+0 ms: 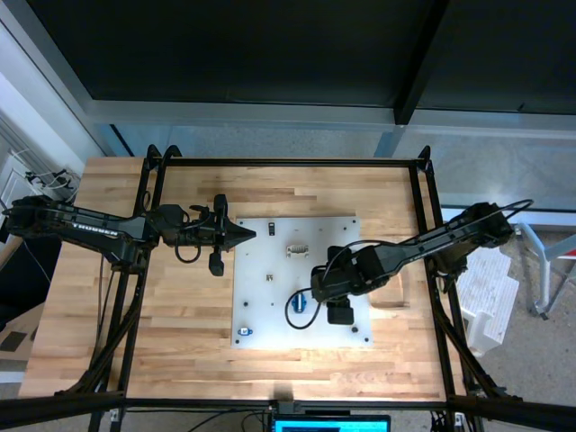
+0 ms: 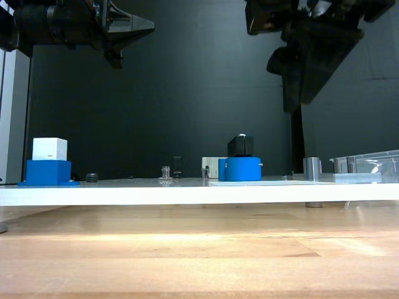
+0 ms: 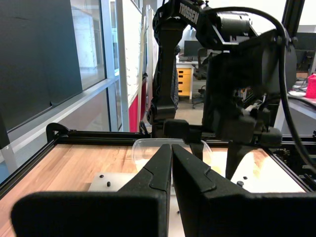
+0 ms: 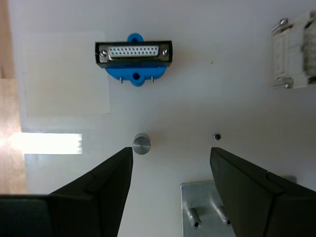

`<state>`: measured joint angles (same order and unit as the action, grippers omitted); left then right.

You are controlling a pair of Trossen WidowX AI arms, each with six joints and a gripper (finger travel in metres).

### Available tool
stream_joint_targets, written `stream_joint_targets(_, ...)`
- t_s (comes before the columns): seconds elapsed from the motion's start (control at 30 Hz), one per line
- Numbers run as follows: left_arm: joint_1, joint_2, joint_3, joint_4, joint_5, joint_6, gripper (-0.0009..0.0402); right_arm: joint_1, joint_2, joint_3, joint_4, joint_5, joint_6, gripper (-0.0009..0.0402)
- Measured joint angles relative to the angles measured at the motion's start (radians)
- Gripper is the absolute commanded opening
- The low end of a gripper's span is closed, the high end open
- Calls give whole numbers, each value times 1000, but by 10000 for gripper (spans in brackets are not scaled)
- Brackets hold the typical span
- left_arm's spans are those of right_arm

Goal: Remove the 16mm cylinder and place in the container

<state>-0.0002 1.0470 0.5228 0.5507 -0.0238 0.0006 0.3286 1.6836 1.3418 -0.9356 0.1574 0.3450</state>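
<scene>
The 16mm cylinder (image 4: 141,143) shows end-on as a grey round dot on the white board (image 4: 197,89). In the low view it stands upright (image 2: 311,168) in the board. My right gripper (image 4: 171,150) hangs open above the board, and the cylinder lies just inside one fingertip (image 4: 126,158). In the high view this gripper (image 1: 328,295) covers the cylinder. The container (image 1: 396,297), a faint clear tray, lies off the board's right edge, and its clear wall (image 2: 374,162) shows at the right. My left gripper (image 1: 241,234) is shut and empty, held high at the board's left edge.
A blue-mounted D-sub connector (image 4: 133,54), a white connector (image 4: 291,54) and a grey metal block with pins (image 4: 207,207) surround the cylinder. A blue knob (image 2: 243,168) and a blue-and-white block (image 2: 48,165) stand on the board. A black frame (image 1: 288,163) rims the table.
</scene>
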Motion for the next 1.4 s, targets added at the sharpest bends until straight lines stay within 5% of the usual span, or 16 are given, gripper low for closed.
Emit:
stream_joint_targets(0.53, 0, 0, 0, 0, 0, 0, 0, 22, 81, -2, 6, 0, 95, 224)
stream_joint_targets(1.4, 0, 0, 0, 0, 0, 0, 0, 37, 159, -63, 117, -27, 95, 210)
